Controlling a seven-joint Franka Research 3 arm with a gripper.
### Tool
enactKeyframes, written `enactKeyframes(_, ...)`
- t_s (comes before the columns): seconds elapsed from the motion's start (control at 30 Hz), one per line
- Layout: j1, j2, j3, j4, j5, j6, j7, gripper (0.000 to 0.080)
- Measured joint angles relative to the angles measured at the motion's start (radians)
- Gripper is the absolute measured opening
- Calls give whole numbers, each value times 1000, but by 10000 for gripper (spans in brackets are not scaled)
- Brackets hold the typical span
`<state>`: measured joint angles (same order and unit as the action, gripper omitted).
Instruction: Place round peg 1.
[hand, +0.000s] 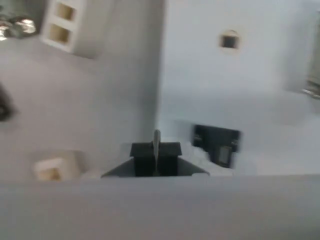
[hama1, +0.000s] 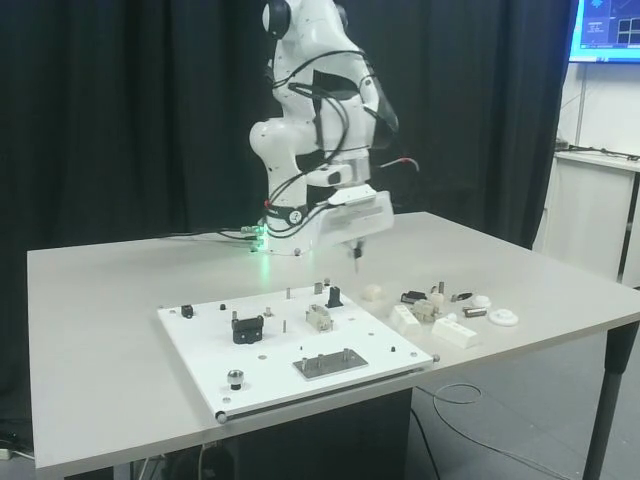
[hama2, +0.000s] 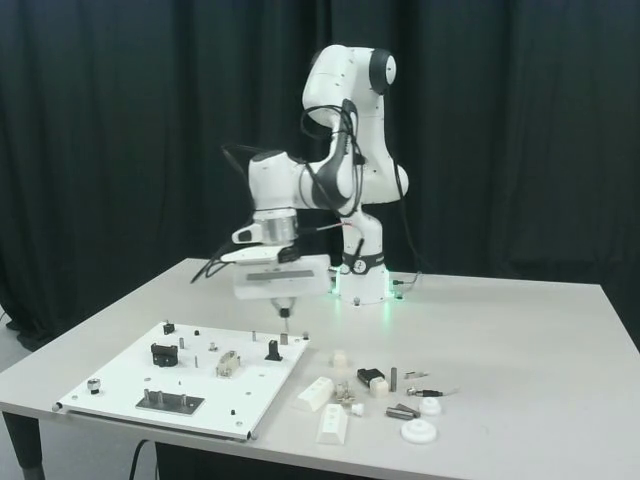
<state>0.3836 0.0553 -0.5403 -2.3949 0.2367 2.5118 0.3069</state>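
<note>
Wrist view: the gripper (hand: 156, 159) shows as two black fingers (hand: 142, 159) pressed together on a thin grey peg (hand: 156, 142), which stands up between them. Past the fingers lies the white board (hand: 235, 85), carrying a black block (hand: 218, 143) and a small square hole. Beside the board is the grey table (hand: 75, 110), with a white block (hand: 60, 25) that has two square openings.

First room view: the white arm (hama1: 315, 110) rises from the far side of the table (hama1: 100, 300) and bends forward. Its gripper (hama1: 354, 250) hangs in the air above the far right corner of the board (hama1: 290, 345), clear of it. The peg (hama1: 355, 252) points down from the fingertips. On the board sit a black holder (hama1: 247, 328), a grey plate (hama1: 330, 364) with upright pins, and other small fixtures. To the right of the board, loose white and grey parts (hama1: 440, 310) lie scattered on the table.

Second room view: the gripper (hama2: 284, 308) hovers over the board's (hama2: 120, 390) far edge, with the peg (hama2: 284, 311) held at its tip, above a black fixture (hama2: 273, 350). Green light glows at the arm's base (hama2: 362, 285). The loose parts (hama2: 375, 395) lie to the right of the board.
</note>
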Motion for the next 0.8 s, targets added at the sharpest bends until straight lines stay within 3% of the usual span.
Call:
enactKeyframes(0.5,106,11,110,3,0,38,220,15)
enactKeyframes(0.8,163,54,172,32,0,95,338,15)
